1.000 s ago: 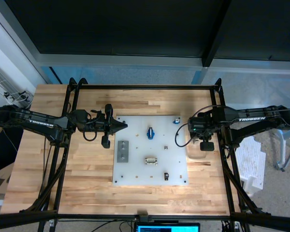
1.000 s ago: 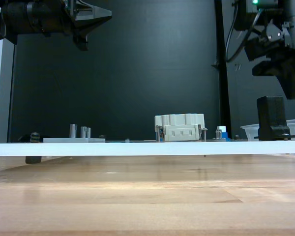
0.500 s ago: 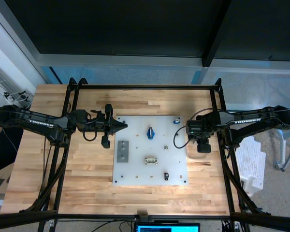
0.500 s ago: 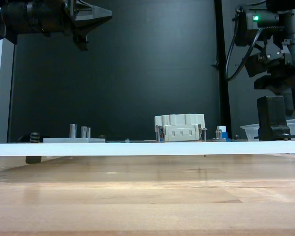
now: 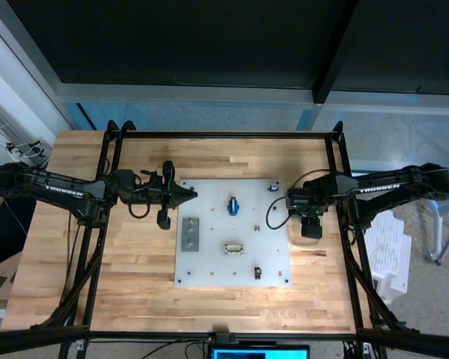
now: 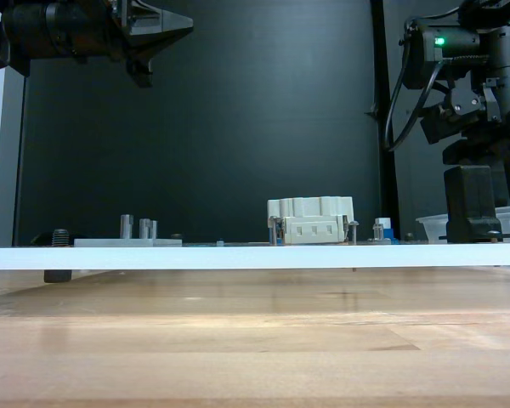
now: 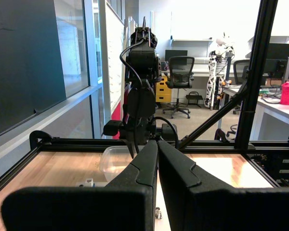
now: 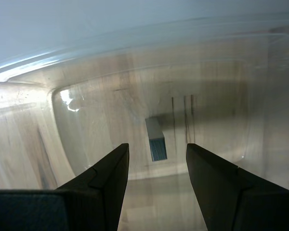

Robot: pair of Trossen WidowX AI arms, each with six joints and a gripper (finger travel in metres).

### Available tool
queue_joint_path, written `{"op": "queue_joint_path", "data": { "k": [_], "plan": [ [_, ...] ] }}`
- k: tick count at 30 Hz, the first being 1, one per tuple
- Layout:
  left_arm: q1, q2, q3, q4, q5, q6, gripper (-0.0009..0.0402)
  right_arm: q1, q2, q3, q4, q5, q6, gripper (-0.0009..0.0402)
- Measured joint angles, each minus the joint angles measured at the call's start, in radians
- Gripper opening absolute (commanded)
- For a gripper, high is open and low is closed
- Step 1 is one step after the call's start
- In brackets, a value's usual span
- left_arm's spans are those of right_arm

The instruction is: Pick the 16mm bar and install on taskboard

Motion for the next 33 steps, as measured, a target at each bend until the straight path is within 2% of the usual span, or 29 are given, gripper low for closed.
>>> {"op": "queue_joint_path", "data": {
  "k": [17,24,28,33],
  "plan": [
    [0.000,0.000,0.000,0.000,0.000,0.000,0.0000,0.007,0.013,-0.065,0.083,0.003,0.124,0.0169],
    [0.000,0.000,0.000,0.000,0.000,0.000,0.0000,0.009,0.013,-0.079,0.085,0.003,0.124,0.0169],
    [0.000,0.000,0.000,0.000,0.000,0.000,0.0000,0.009,0.013,-0.079,0.082,0.028,0.136,0.0169],
    [0.000,0.000,0.000,0.000,0.000,0.000,0.0000,0.009,0.013,-0.079,0.082,0.030,0.138,0.0169]
  ]
}}
